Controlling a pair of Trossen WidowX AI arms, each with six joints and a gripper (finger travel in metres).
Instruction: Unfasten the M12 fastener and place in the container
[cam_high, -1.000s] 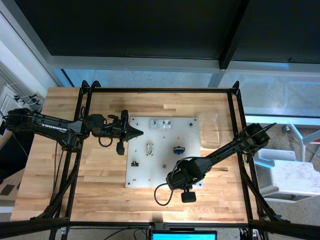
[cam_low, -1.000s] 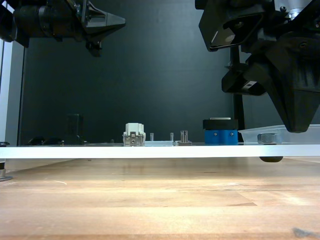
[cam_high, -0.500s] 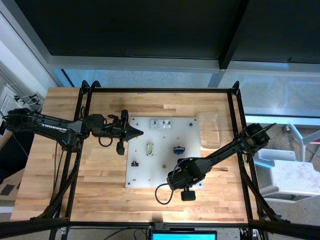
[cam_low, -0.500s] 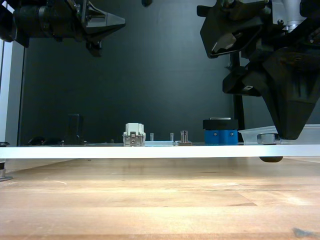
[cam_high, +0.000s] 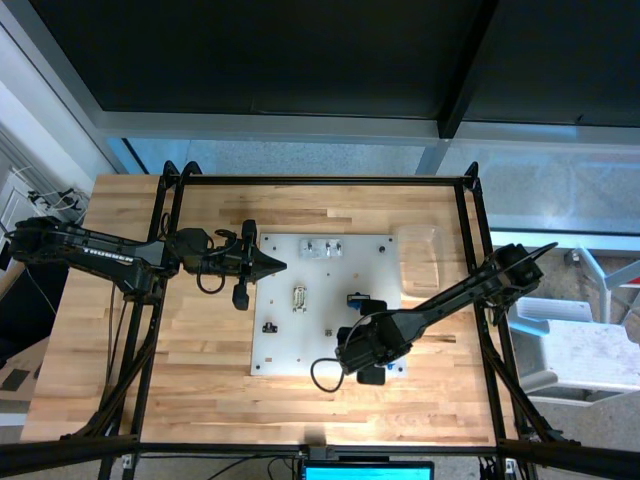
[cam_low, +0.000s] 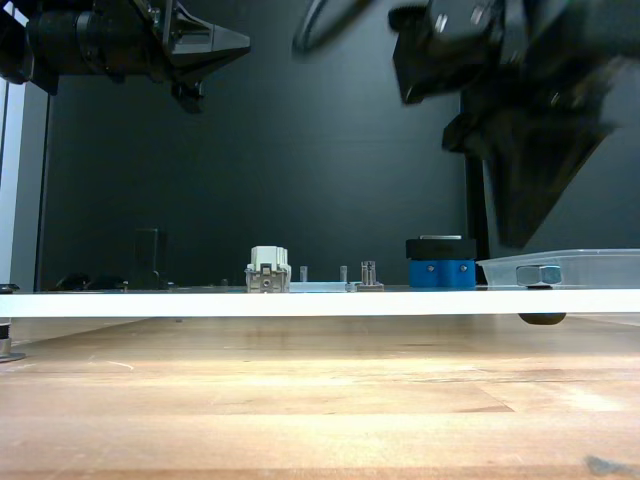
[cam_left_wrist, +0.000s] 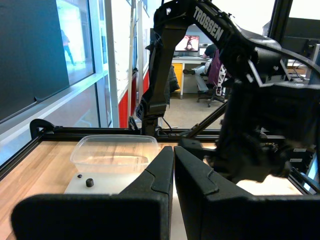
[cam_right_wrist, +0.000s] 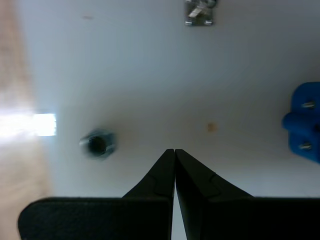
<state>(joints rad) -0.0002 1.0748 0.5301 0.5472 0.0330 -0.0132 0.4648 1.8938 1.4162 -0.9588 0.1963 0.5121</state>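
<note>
The small silver M12 nut (cam_right_wrist: 97, 144) sits on the white board (cam_high: 300, 345) near its near right edge. In the low view the nut (cam_low: 538, 273) shows low at the stud's place; I cannot tell whether it is still threaded on. My right gripper (cam_right_wrist: 174, 150) is shut on nothing, apart from the nut and beside it. It hangs above the board (cam_low: 515, 236), over its near right part (cam_high: 371, 352). The clear container (cam_high: 420, 260) stands off the board's far right and looks empty. My left gripper (cam_high: 277, 266) is shut (cam_left_wrist: 173, 148), high at the board's left edge.
A blue connector (cam_high: 357, 298) and a pale connector block (cam_high: 299, 298) stand mid-board, both seen in the low view as the blue connector (cam_low: 440, 272) and the pale block (cam_low: 268, 272). A black frame surrounds the wooden table (cam_high: 200, 400).
My right gripper has lifted off the nut, shifted left and rolled its wrist. The nut stays where it was. The left arm has not moved.
</note>
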